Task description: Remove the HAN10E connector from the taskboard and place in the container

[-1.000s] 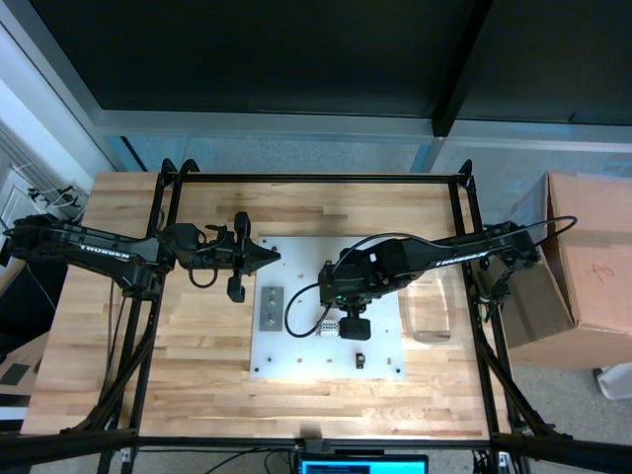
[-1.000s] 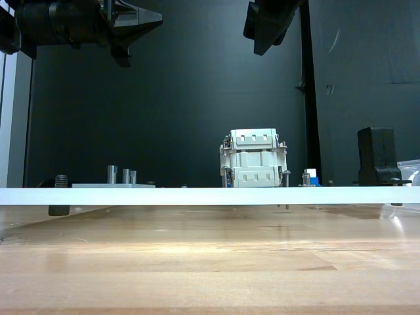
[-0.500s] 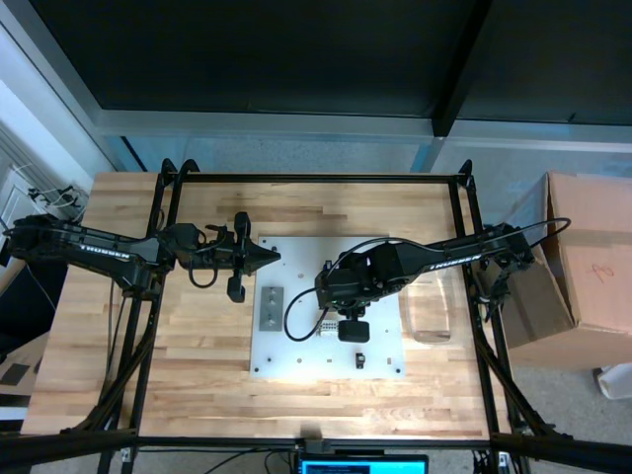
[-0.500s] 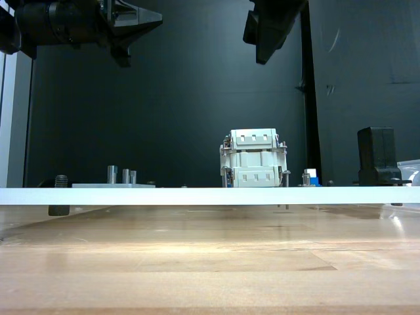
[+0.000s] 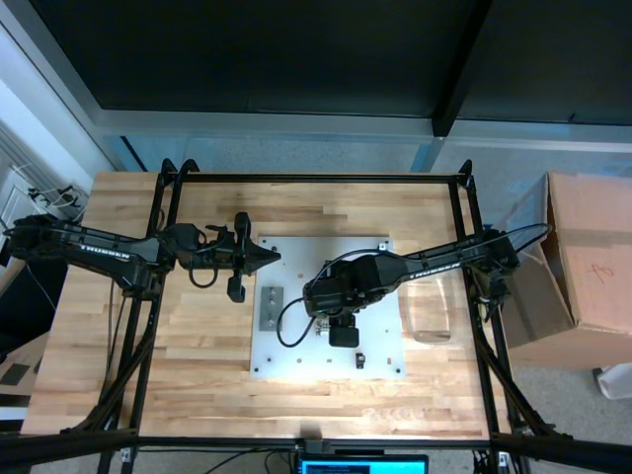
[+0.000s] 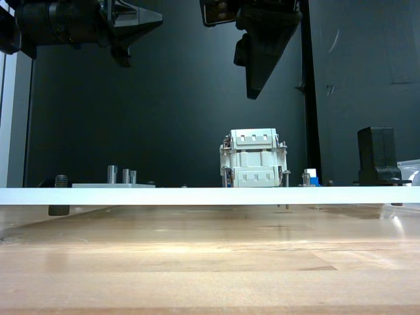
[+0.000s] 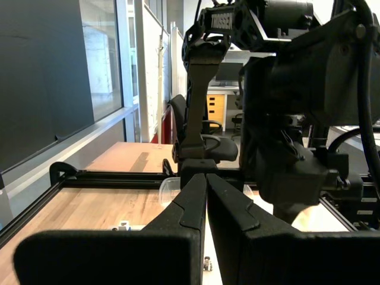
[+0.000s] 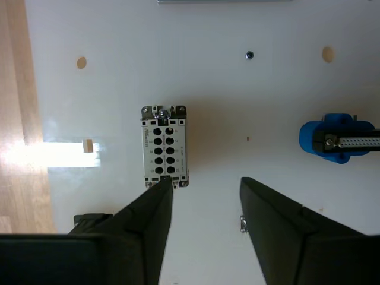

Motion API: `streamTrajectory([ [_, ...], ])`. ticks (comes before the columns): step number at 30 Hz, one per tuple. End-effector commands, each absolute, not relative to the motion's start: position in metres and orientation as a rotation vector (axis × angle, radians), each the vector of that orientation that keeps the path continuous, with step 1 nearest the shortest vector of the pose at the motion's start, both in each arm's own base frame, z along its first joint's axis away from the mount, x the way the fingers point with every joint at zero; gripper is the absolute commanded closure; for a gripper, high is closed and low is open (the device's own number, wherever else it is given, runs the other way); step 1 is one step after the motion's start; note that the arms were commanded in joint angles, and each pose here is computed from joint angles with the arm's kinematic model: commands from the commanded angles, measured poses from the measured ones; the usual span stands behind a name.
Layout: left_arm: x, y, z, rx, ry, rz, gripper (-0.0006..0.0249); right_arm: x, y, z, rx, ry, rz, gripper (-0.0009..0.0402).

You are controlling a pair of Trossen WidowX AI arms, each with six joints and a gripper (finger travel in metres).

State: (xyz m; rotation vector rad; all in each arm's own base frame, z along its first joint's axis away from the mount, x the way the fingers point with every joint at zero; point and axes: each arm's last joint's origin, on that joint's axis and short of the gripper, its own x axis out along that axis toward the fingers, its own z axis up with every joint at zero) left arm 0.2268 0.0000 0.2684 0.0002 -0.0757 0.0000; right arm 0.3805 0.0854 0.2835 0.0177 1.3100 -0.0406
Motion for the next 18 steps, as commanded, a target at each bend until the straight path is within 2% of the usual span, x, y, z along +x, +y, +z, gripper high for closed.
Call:
streamTrajectory([
  [1,0.227,0.0,0.2685,0.0,-0.076,0.0,0.0243,0.381,0.086,0.284,0.017,1.305,-0.04,0.0191],
  [9,0.227,0.0,0.2685,0.0,-0.076,0.0,0.0243,0.389,0.088,0.266,0.007,1.345,-0.045,0.0137],
  [18,0.227,0.0,0.2685,0.0,-0.076,0.0,0.0243,0.396,0.09,0.254,0.006,1.353,-0.048,0.0128],
])
